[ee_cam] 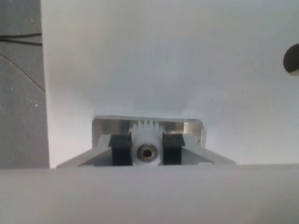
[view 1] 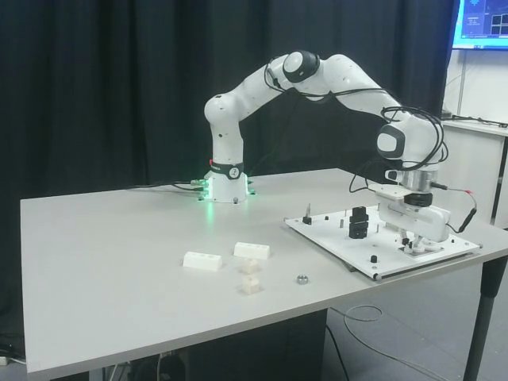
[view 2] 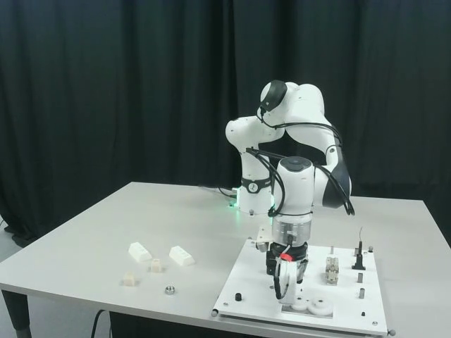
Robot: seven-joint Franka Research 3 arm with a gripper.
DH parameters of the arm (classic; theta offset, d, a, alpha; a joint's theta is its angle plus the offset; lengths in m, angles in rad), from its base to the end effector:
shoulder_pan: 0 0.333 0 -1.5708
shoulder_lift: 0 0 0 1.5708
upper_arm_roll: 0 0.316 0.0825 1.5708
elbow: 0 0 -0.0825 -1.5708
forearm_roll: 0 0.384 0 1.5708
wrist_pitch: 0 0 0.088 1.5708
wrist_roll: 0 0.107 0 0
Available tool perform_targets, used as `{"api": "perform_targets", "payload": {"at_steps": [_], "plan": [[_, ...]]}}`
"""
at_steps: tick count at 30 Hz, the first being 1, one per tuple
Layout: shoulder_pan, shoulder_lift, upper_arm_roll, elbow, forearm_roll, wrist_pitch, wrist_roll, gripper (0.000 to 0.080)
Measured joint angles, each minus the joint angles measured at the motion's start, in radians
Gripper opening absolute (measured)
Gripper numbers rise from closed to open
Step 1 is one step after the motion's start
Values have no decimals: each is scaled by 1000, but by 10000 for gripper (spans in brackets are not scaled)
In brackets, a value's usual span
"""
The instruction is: Remove small gear.
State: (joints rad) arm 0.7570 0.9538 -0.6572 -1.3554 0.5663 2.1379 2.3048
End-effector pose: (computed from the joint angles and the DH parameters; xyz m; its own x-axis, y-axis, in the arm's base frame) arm 0.7066 0.2083 0.2220 -0.6563 -0.7545 0.0089 -0.7537 0.6550 -0.0546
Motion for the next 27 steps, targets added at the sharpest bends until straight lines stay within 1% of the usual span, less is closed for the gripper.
{"api": "perform_targets", "payload": {"at_steps": [14, 27], "plan": [[2, 0, 0, 0, -4, 0, -135, 136], [2, 0, -1, 1, -4, -2, -112, 136]]}}
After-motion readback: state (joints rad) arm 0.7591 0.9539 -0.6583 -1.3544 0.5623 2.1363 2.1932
